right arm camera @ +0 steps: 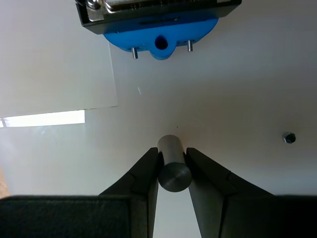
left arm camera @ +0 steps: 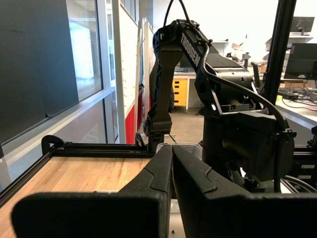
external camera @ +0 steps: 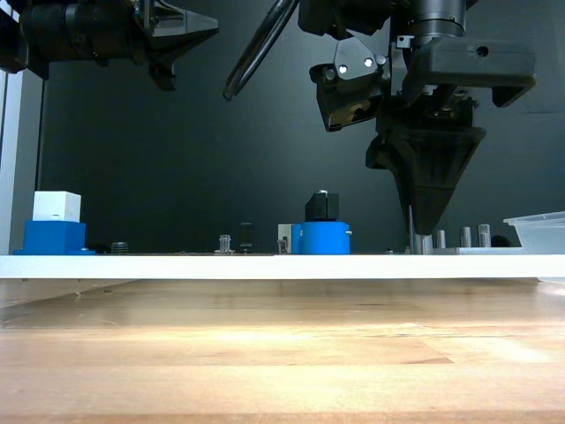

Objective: Pick the 16mm cylinder and place it in the taskboard

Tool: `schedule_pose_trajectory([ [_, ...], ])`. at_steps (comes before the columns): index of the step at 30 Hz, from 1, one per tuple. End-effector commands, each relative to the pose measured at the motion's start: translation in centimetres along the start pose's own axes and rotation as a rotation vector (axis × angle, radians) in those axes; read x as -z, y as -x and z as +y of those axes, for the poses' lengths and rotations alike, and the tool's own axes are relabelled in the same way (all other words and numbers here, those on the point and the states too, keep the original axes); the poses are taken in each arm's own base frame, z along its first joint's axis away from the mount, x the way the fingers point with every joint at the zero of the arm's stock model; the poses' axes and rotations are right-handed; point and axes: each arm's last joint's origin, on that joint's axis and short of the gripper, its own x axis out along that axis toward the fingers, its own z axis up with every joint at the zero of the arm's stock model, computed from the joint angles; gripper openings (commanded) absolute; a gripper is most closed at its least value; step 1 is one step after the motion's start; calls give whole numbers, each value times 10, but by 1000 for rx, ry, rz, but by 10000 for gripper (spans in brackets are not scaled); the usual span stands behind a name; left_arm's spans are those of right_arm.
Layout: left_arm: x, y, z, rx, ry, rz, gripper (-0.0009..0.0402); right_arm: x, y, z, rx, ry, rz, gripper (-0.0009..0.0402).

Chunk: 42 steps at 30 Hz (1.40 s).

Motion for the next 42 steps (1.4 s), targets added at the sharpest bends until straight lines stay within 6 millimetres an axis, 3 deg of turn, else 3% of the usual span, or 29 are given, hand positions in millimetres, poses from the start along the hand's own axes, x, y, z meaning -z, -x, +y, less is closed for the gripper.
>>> schedule_pose_trajectory([
  [1, 0, 0, 0, 0, 0, 0, 0, 0, -2, 0, -3, -4, -8, 28],
  [11, 0, 0, 0, 0, 0, 0, 0, -3, -15, 3, -12, -2, 2, 28],
  [29, 0, 0, 0, 0, 0, 0, 0, -2, -13, 4, -10, -14, 1, 29],
  [33, 0, 0, 0, 0, 0, 0, 0, -2, -11, 4, -11, -14, -1, 54],
  [42, 0, 0, 0, 0, 0, 0, 0, 0, -6, 4, -12, -16, -5, 153],
])
